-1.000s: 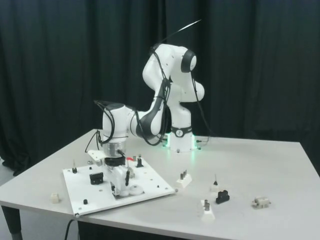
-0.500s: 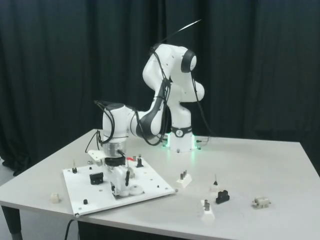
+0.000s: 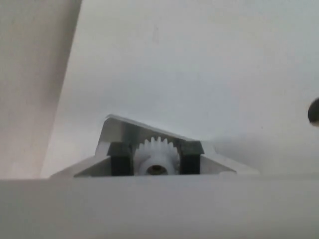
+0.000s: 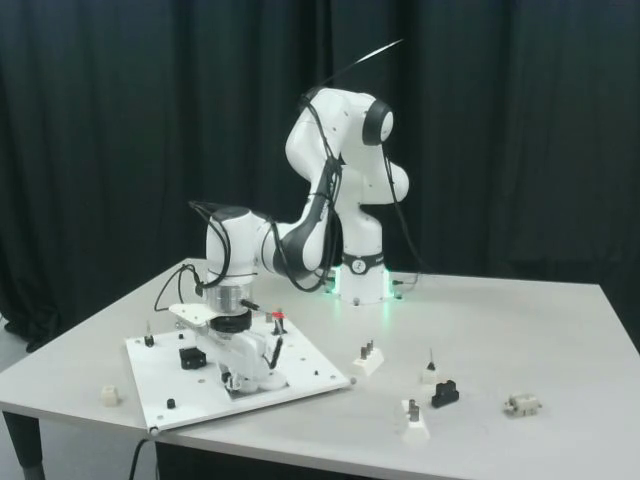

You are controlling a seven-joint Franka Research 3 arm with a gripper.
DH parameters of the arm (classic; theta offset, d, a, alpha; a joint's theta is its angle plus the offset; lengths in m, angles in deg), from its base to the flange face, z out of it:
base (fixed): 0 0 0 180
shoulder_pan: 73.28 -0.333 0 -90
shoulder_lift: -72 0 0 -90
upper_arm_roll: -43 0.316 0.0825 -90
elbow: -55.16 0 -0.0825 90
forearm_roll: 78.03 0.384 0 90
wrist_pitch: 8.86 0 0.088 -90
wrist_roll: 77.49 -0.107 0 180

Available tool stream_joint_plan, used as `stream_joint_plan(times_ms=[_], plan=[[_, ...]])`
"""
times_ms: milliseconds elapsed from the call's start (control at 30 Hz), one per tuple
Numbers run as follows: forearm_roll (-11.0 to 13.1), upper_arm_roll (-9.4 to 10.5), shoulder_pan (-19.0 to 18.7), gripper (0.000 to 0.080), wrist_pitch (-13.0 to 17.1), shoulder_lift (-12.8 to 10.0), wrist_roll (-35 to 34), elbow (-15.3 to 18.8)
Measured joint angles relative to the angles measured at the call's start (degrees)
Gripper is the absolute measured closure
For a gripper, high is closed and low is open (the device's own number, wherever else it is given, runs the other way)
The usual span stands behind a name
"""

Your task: Insert small gear.

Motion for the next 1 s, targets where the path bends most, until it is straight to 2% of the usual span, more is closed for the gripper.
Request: stream_joint_plan(times_ms=[267, 467, 1000], plan=[[-0.6, 0.03, -0.1, 0.0607, 0.0, -0.2, 9.4, -0.1], [-0.6, 0.03, -0.1, 0.0607, 0.0, -0.2, 10.4, -0.1], [-0.4, 0.03, 0.0, 0.0607, 0.0, -0.2, -5.9, -0.2]])
